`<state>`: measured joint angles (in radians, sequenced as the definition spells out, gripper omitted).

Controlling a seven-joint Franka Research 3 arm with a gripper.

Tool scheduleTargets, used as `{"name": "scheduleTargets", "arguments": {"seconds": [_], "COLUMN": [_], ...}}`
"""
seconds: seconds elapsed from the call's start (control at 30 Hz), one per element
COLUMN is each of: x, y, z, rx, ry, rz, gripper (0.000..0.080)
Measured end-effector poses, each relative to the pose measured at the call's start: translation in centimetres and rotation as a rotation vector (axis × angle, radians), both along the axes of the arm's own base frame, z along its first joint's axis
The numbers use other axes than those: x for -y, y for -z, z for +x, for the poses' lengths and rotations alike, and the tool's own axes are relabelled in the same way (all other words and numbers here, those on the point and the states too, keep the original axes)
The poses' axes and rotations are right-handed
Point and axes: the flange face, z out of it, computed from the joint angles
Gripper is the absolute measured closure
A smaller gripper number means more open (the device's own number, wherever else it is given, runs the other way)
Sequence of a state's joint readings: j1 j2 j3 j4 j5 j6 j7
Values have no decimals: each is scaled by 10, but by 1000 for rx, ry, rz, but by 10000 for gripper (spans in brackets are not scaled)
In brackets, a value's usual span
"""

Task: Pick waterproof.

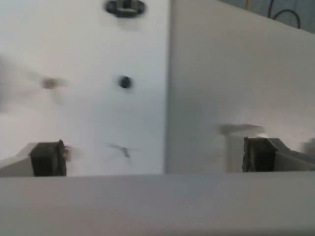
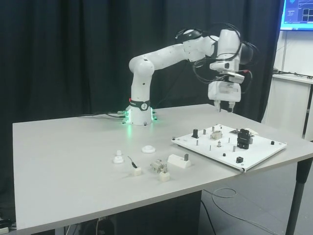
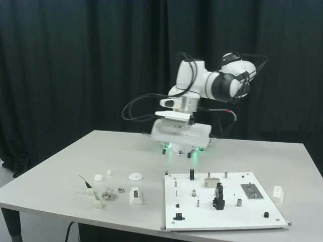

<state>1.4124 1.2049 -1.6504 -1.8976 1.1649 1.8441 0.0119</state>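
In the lower centre of the first room view a cluster of small white parts (image 2: pixel 146 164) lies loose on the grey table (image 2: pixel 58 156); which of them is the waterproof piece cannot be told from here, nor whether it sits there or on the board. To the right, the white board (image 2: pixel 230 147) carries black and grey fittings. Farther back and higher, in the upper right, the gripper (image 2: pixel 223 106) hangs in the air above the board's far edge, well clear of everything. The wrist view shows its fingers (image 1: pixel 48 158) spread wide with nothing between them. Judging from this, nothing is picked yet: approach, descent and grasp all remain.
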Motion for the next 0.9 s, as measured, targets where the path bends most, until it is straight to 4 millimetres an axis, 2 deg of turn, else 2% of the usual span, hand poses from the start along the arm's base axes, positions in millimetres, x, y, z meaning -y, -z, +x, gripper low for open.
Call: {"name": "scheduleTargets", "arguments": {"seconds": [0.47, 0.9], "x": [95, 173], "y": [7, 32], "z": [-4, -13], "rx": [-50, -80], "ry": [-37, -5], "rz": [-20, 14], "gripper": [3, 3]}}
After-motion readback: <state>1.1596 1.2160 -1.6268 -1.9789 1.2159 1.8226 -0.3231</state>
